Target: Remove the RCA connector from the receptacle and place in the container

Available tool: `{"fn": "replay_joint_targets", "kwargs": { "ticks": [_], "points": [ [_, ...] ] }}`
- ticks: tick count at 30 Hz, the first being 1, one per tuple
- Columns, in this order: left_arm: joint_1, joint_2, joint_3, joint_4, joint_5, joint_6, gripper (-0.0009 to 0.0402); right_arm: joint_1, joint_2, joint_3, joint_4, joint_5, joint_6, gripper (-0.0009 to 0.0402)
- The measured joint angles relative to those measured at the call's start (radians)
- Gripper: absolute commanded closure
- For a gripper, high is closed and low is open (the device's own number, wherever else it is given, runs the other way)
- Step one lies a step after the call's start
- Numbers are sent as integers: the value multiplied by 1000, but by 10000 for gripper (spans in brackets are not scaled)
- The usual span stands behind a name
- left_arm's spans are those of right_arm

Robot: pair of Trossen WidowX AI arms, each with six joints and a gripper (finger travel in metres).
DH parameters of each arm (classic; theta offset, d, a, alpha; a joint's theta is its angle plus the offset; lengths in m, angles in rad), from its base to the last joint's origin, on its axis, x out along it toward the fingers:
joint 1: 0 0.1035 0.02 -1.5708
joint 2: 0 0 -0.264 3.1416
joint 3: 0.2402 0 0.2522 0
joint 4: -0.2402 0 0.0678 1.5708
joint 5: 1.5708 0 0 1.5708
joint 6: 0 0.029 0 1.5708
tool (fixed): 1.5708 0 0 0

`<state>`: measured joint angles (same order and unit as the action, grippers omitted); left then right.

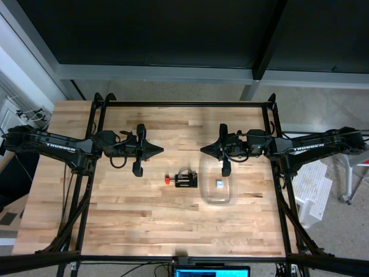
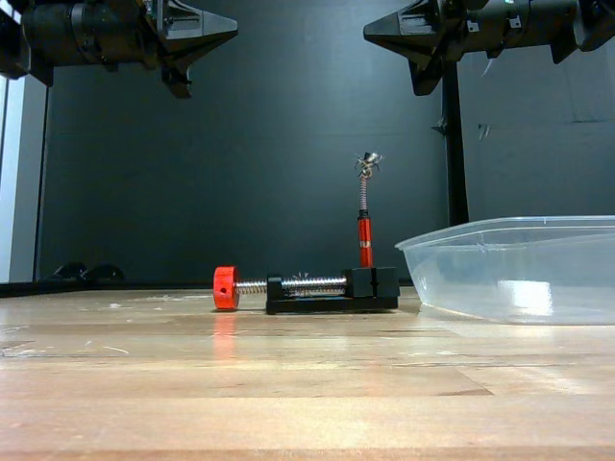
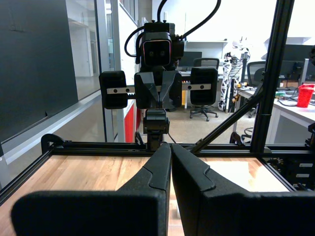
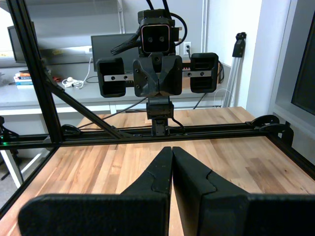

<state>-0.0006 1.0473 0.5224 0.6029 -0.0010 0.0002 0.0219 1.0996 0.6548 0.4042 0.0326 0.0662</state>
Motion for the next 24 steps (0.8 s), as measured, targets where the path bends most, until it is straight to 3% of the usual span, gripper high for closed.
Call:
{"fn": "replay_joint_targets", "kwargs": {
  "ticks": [9, 12, 14, 24],
  "points": [
    [0, 0, 0, 0, 0, 0, 393, 0, 0, 0, 0, -1, 8, 393],
    [0, 0, 0, 0, 0, 0, 393, 0, 0, 1, 0, -49, 10, 393],
    [0, 0, 0, 0, 0, 0, 393, 2, 2, 15, -27, -63, 15, 393],
    [0, 0, 0, 0, 0, 0, 393, 41, 85, 306, -713, -51, 15, 393]
  ]
}}
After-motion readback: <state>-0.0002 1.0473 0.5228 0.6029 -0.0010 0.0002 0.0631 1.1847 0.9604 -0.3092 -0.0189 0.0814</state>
